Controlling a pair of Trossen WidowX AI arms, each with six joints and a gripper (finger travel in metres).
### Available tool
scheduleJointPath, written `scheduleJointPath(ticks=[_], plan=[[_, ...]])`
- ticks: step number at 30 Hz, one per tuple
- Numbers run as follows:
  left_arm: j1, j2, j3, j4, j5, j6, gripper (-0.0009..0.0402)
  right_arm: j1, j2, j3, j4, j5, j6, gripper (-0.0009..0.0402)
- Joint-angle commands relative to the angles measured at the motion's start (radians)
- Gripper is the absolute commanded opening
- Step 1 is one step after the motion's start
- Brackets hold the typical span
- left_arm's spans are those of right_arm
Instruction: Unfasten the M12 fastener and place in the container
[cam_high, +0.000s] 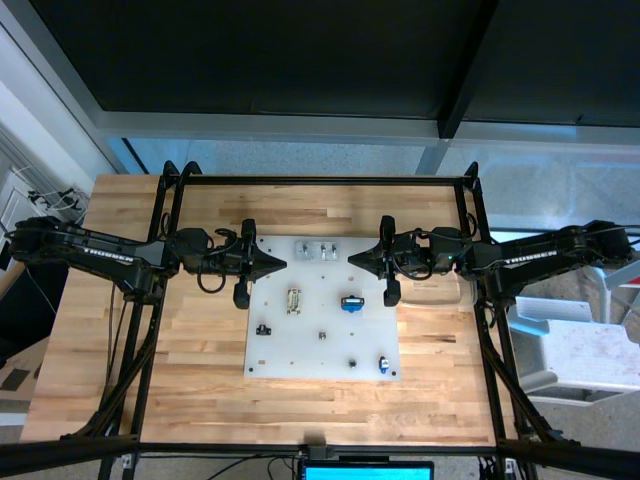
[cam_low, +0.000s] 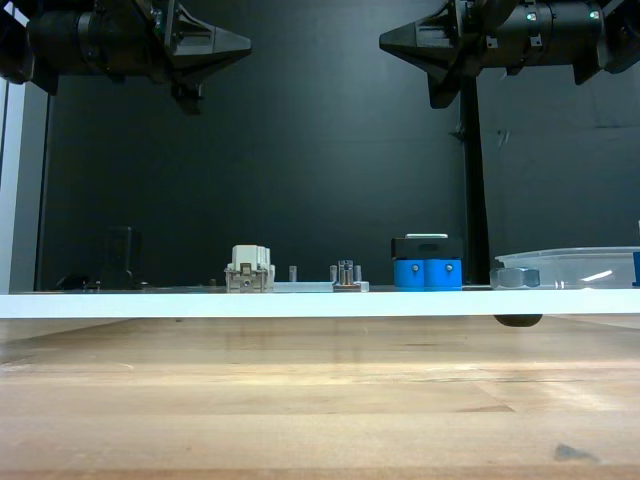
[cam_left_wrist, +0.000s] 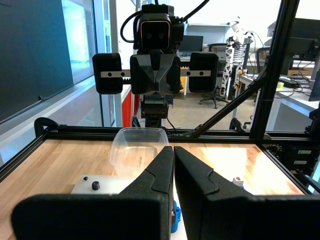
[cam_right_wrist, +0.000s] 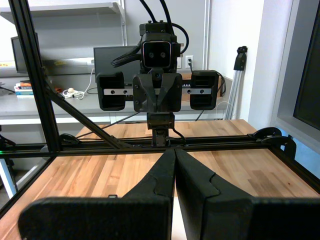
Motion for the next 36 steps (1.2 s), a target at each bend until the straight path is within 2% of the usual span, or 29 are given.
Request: scheduleJointPath(ticks=[1, 8, 11, 13, 17, 24, 27, 36], plan=[[0.0, 0.0, 0.0, 0.0, 0.0, 0.0, 0.0, 0.0, 0.001, 0.0, 0.0, 0.0, -0.002, 0.0], [0.0, 0.0, 0.0, 0.0, 0.0, 0.0, 0.0, 0.0, 0.001, 0.0, 0.0, -0.001, 0.002, 0.0], [0.0, 0.0, 0.0, 0.0, 0.0, 0.0, 0.0, 0.0, 0.001, 0.008, -0.016, 0.004, 0.058, 0.0], [0.0, 0.0, 0.0, 0.0, 0.0, 0.0, 0.0, 0.003, 0.001, 0.037, -0.098, 0.014, 0.079, 0.0], [0.0, 0.0, 0.0, 0.0, 0.0, 0.0, 0.0, 0.023, 0.004, 0.132, -0.354, 0.066, 0.086, 0.0], [0.0, 0.0, 0.0, 0.0, 0.0, 0.0, 0.0, 0.055, 0.029, 0.292, -0.75, 0.07, 0.13, 0.0], [0.0, 0.0, 0.0, 0.001, 0.0, 0.0, 0.0, 0.091, 0.065, 0.355, -0.886, 0.113, 0.159, 0.0], [0.0, 0.0, 0.0, 0.001, 0.0, 0.0, 0.0, 0.183, 0.222, 0.551, -1.195, 0.114, 0.329, 0.0]])
